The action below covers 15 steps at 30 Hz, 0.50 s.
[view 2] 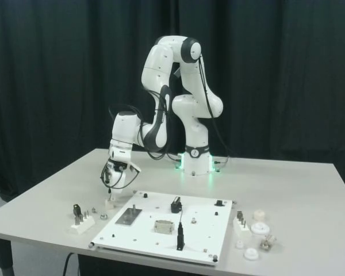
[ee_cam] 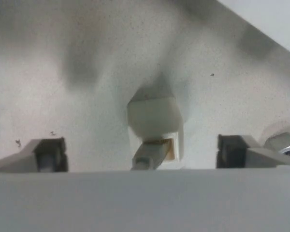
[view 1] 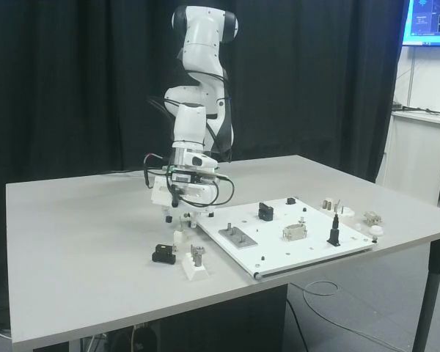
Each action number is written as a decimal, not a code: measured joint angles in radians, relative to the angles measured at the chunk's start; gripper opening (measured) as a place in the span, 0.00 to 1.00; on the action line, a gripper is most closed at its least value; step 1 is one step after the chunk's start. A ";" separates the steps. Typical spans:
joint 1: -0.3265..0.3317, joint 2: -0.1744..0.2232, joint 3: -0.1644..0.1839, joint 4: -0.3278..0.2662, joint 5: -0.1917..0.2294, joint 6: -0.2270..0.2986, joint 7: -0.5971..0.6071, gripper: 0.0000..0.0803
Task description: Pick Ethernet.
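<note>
We note the pincer point(ee_cam: 142, 154) spread wide, its 2 fingertips well apart in the wrist view and gripping nothing. Between them, touching neither, stands the Ethernet plug point(ee_cam: 154, 133), a small white block resting upright on the grey desk point(ee_cam: 63, 72); a narrower tip shows at its near end. We cannot tell from the wrist view how far above the plug the fingertips sit.

In the first room view the pincer point(view 1: 180, 217) hangs low over the desk point(view 1: 73, 220), directly above the Ethernet plug point(view 1: 179, 237), which sits just off the near-left corner of the white board point(view 1: 279, 249). The second room view shows the same: the pincer point(view 2: 111, 190) is just above the plug point(view 2: 110, 203), beside the board point(view 2: 161, 236).

Near the plug on the desk we see a small black part point(view 1: 162, 254) and a white holder point(view 1: 196, 265) carrying grey pins. On the board stand a grey metal plate point(view 1: 235, 235), a black block point(view 1: 265, 212), a grey socket point(view 1: 294, 232) and an upright black connector point(view 1: 335, 229). Past the far end of the board lie several small white round parts point(view 1: 372, 218).

The white arm point(view 1: 198, 66) rises behind the pincer, folded over and reaching down, against a black curtain point(view 1: 73, 73). Green light shows at the arm's base point(view 2: 195, 164).
</note>
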 joint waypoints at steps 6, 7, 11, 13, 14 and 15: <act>-0.002 0.000 0.000 0.000 0.010 0.004 0.004 0.82; -0.002 0.000 0.000 0.000 0.012 0.004 0.006 0.59; -0.004 0.001 0.000 0.002 0.021 0.004 0.007 0.59; -0.005 0.001 0.000 0.002 0.021 0.004 0.007 0.37; -0.005 0.001 0.000 0.003 0.021 0.004 0.007 0.37; -0.005 0.001 0.000 0.003 0.021 0.004 0.007 0.37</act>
